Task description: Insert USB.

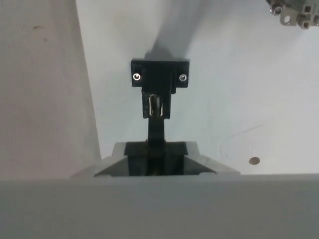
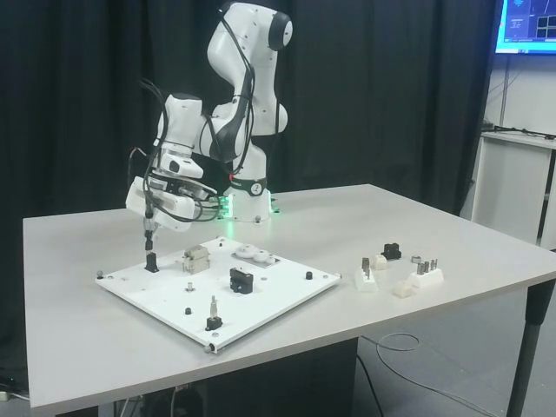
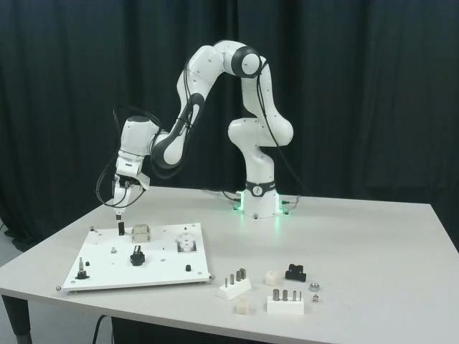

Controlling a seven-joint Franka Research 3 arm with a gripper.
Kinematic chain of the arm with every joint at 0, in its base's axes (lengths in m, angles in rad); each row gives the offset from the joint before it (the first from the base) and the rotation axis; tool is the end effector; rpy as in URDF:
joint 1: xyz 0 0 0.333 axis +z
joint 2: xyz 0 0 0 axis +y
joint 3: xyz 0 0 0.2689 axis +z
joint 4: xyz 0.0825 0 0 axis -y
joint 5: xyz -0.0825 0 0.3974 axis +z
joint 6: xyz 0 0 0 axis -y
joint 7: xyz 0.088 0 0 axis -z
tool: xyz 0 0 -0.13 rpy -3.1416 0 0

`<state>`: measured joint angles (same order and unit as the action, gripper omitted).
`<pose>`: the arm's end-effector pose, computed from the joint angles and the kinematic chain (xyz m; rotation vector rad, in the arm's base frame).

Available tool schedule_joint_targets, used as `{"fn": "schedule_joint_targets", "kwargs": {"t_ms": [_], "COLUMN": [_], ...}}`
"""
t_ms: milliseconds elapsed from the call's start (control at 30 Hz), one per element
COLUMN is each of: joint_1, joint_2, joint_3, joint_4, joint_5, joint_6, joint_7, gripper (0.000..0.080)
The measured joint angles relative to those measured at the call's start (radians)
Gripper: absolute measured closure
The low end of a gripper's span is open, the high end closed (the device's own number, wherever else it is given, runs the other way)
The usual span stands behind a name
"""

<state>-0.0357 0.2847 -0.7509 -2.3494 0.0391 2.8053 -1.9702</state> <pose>0.3694 -0.3964 0.1901 2.3654 1.6054 -0.1744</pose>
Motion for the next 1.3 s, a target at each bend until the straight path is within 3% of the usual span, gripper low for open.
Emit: {"fn": "schedule_joint_targets", "kwargs": {"t_ms": [567,1300], "joint_1": [-0.007,-0.009], "joint_2": [-0.017,-0.018], "joint_3": [-0.003,0.002], "joint_4": [0.0,-0.001], "joint_5": [0.001,0.032], "joint_6": [-0.042,-0.044], "joint_7": [0.0,0.0], "gripper": [0.0738,0.0738]}}
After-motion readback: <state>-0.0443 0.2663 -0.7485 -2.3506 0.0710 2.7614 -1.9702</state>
